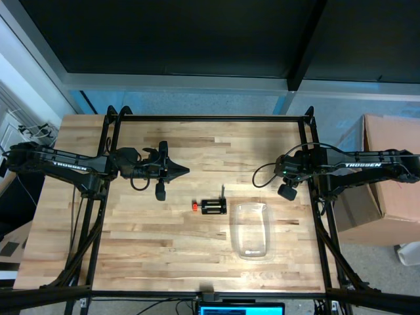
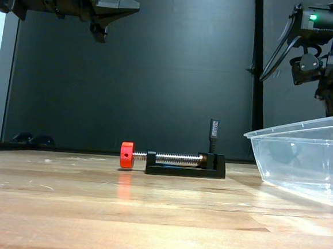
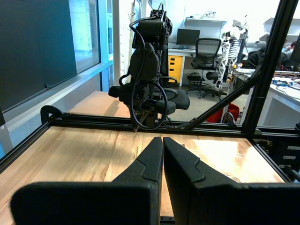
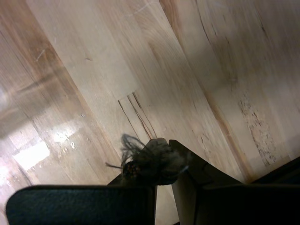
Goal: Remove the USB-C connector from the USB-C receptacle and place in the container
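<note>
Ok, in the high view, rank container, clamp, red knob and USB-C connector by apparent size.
Largest to smallest:
1. container
2. clamp
3. red knob and USB-C connector, too alike to rank; the connector stands upright in the clamp.
Left gripper, shut, hangs left of the clamp; right gripper hangs beyond the container.

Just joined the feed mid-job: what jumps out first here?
The small black USB-C connector stands upright in the black screw clamp with a red knob, mid-way across the wooden table, just left of the clear plastic container. Both hands hang high, apart from it: the left hand, shut, on the left side; the right hand on the right, beyond the container.
</note>
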`<state>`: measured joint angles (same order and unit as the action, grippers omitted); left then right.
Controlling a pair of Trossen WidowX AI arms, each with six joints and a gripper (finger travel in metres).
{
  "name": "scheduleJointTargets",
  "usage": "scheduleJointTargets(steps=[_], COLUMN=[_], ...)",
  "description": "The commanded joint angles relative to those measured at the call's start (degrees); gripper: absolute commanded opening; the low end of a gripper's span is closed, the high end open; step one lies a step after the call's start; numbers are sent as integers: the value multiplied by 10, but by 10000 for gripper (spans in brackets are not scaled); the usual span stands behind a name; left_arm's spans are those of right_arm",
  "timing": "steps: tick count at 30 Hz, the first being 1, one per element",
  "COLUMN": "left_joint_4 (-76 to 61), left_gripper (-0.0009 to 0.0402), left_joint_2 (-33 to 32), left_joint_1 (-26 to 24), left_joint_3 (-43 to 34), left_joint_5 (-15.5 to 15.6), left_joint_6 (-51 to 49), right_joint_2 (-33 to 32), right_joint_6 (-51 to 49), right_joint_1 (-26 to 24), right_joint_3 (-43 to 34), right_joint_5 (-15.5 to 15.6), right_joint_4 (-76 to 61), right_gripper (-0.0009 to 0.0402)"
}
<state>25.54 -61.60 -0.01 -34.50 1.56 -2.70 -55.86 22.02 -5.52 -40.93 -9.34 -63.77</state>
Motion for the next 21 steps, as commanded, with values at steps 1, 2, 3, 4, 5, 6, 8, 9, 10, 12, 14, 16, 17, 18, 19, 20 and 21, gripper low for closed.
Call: scheduleJointTargets(steps=[1, 2, 3, 4, 5, 6, 8, 9, 10, 12, 14, 16, 17, 18, 19, 20, 21], left_joint_4=[0, 0, 0, 0, 0, 0, 0, 0, 0, 0, 0, 0, 0, 0, 0, 0, 0], left_gripper=[0, 0, 0, 0, 0, 0, 0, 0, 0, 0, 0, 0, 0, 0, 0, 0, 0], left_joint_2=[0, 0, 0, 0, 0, 0, 0, 0, 0, 0, 0, 0, 0, 0, 0, 0, 0], left_joint_1=[0, 0, 0, 0, 0, 0, 0, 0, 0, 0, 0, 0, 0, 0, 0, 0, 0], left_joint_3=[0, 0, 0, 0, 0, 0, 0, 0, 0, 0, 0, 0, 0, 0, 0, 0, 0], left_joint_5=[0, 0, 0, 0, 0, 0, 0, 0, 0, 0, 0, 0, 0, 0, 0, 0, 0], left_joint_6=[0, 0, 0, 0, 0, 0, 0, 0, 0, 0, 0, 0, 0, 0, 0, 0, 0], right_joint_2=[0, 0, 0, 0, 0, 0, 0, 0, 0, 0, 0, 0, 0, 0, 0, 0, 0], right_joint_6=[1, 1, 2, 2, 2, 2, 1, 0, 0, 0, 0, 0, 0, 0, 0, 0, -2], right_joint_1=[0, 0, 0, 0, 0, 0, 0, 0, 0, 0, 0, 0, 0, 0, 0, 0, 0], right_joint_3=[-2, -1, 0, 0, 0, 0, 0, 0, -1, -2, -1, -2, -2, -2, -3, -5, -7], right_joint_5=[-1, -1, -1, -1, -1, -1, -1, -1, -1, -1, -1, -1, 0, 0, 1, 2, 3], right_joint_4=[2, 2, 2, 2, 3, 3, 3, 3, 3, 3, 3, 3, 3, 3, 3, 2, 3], right_gripper=[57, 68, 81, 94, 108, 123, 149, 162, 173, 192, 205, 212, 214, 213, 212, 210, 209])
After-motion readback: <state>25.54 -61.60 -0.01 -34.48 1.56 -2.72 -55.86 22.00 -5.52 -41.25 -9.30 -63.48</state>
